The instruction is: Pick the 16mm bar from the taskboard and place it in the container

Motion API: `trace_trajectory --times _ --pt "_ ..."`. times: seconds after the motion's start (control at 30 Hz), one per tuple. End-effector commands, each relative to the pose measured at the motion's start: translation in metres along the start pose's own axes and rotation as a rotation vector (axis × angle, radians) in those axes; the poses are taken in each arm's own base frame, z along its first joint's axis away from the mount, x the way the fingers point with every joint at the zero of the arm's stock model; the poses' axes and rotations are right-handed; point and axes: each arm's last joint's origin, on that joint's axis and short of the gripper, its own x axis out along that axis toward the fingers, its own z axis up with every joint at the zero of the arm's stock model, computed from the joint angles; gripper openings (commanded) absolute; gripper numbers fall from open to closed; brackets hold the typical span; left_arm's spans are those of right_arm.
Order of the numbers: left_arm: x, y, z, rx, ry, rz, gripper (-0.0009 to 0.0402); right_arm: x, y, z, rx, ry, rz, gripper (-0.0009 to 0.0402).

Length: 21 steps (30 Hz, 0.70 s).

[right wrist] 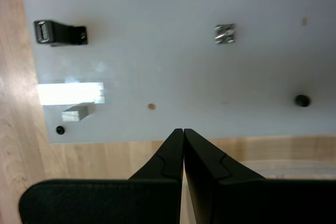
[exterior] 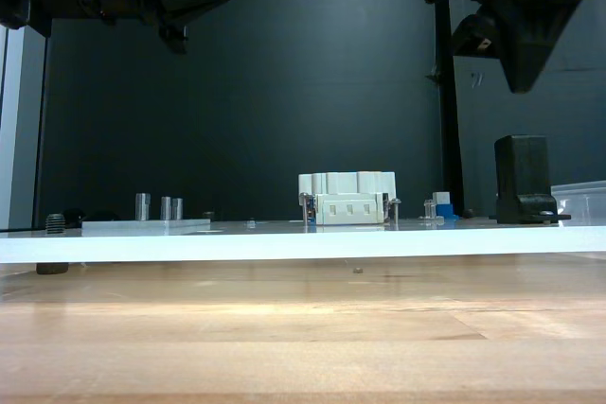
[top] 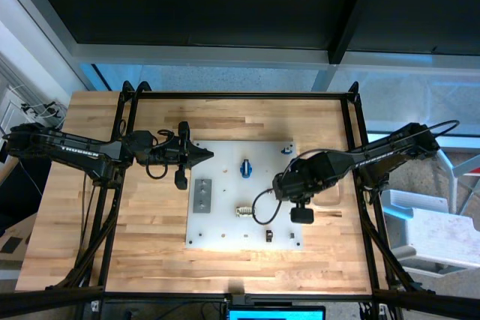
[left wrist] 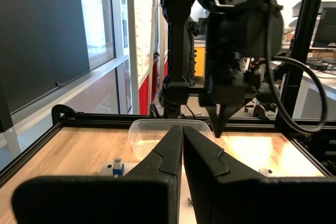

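both sets of jaws are pressed together, gripping nothing. left gripper (left wrist: 182, 129) hangs high over the taskboard's (top: 225, 222) far left corner, pointing across it; right gripper (right wrist: 183, 130) hangs above the board's right edge, near the container (left wrist: 157, 132). three short metal pegs (exterior: 166, 206) stand on the grey block (top: 202, 194); cannot tell which is the 16mm bar.

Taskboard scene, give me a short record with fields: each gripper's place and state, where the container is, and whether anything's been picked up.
left gripper: shut, empty, held high above the far left part of the taskboard
right gripper: shut, empty, pointing down above the taskboard's right edge
container: on the table beside the board's right edge, under the right arm
picked up: nothing, neither gripper holds a bar
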Motion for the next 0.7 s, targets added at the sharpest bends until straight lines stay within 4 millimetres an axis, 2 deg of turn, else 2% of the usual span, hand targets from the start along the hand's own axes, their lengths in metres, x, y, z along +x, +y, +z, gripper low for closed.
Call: trace_trajectory --times 0.03,0.7 --pt "0.0 0.0 0.0 0.0 0.0 0.0 0.0 0.003 0.009 -0.001 0.005 0.004 0.004 0.0" --pt "0.0 0.0 0.0 0.0 0.0 0.0 0.0 0.02 0.06 -0.013 0.002 0.019 0.034 0.0"
